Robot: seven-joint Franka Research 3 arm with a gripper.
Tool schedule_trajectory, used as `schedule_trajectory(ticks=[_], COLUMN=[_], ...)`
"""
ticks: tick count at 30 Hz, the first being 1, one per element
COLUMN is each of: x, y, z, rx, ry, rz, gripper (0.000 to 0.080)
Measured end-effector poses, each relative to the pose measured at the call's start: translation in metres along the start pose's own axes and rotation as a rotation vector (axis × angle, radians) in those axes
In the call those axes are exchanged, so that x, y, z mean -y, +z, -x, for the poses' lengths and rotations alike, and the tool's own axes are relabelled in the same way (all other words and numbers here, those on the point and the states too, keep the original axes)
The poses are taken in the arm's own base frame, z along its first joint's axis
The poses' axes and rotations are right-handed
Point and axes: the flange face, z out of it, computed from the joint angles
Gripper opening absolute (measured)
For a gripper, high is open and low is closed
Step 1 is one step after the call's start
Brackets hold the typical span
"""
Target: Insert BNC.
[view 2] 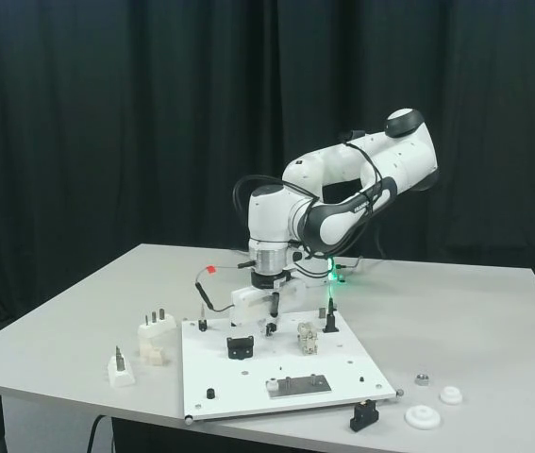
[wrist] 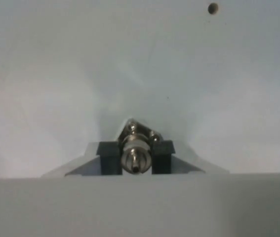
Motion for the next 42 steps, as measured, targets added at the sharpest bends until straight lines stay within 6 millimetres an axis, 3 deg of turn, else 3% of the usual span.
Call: schedule_trajectory(ticks=[42], x=[-0.0001], y=[-0.0012], z=[0.0002], rx=[-0.001], ry=[0.016], rz=[-0.002], gripper=[0.0124])
